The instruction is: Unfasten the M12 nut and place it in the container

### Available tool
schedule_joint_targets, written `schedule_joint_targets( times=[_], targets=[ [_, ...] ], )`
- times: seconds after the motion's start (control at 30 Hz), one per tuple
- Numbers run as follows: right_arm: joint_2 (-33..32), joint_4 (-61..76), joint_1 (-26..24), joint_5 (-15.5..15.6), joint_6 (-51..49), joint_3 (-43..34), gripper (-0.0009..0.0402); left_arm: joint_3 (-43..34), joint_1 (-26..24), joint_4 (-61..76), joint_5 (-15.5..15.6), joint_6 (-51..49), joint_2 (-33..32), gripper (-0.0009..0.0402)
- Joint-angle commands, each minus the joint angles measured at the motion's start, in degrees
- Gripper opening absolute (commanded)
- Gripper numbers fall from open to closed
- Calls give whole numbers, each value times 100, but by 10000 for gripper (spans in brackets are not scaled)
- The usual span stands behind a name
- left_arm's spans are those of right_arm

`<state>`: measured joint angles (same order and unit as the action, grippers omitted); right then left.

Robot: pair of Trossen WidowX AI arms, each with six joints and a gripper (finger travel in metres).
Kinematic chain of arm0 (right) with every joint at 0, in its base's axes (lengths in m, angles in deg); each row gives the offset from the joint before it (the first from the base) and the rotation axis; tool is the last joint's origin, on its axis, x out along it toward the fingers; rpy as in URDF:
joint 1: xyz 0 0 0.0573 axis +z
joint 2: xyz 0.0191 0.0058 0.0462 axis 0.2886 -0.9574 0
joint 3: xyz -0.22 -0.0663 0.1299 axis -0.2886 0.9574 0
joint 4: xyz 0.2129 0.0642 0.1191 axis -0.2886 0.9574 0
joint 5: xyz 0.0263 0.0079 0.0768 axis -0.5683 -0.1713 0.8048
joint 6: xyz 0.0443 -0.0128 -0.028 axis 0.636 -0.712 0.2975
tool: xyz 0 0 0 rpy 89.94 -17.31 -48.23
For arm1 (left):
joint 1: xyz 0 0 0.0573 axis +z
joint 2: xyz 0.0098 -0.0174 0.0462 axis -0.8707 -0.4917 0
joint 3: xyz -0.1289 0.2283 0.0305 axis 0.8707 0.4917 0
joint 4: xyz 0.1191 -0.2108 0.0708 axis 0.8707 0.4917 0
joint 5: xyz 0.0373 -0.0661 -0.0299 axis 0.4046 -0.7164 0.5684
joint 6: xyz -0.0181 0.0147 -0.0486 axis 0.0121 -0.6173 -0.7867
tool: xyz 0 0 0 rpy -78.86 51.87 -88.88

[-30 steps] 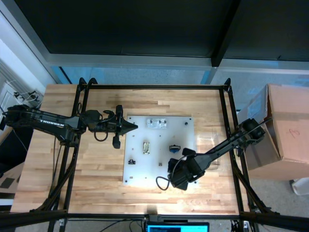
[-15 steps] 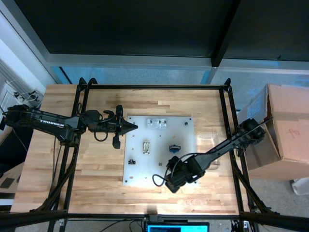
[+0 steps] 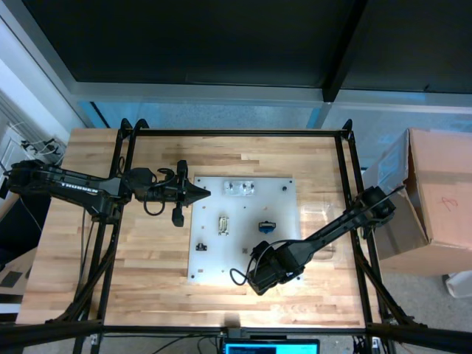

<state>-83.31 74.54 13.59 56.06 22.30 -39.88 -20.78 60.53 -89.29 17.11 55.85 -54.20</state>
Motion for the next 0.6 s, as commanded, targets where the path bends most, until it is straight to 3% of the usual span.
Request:
schedule_joint_targets(
  times=[0.03, 0.27, 0.6],
  targets=[
    [-81, -101, -2, -17, -4, 13, 201, 0, 0, 2, 0, 0, -2, 0],
    [-76, -98, -2, -13, -22, 13, 145, 0, 2, 0, 0, 0, -2, 0],
    [-66, -105, 0, -4, -63, 11, 24, 0, 0, 0, -2, 0, -2, 0]
  ],
)
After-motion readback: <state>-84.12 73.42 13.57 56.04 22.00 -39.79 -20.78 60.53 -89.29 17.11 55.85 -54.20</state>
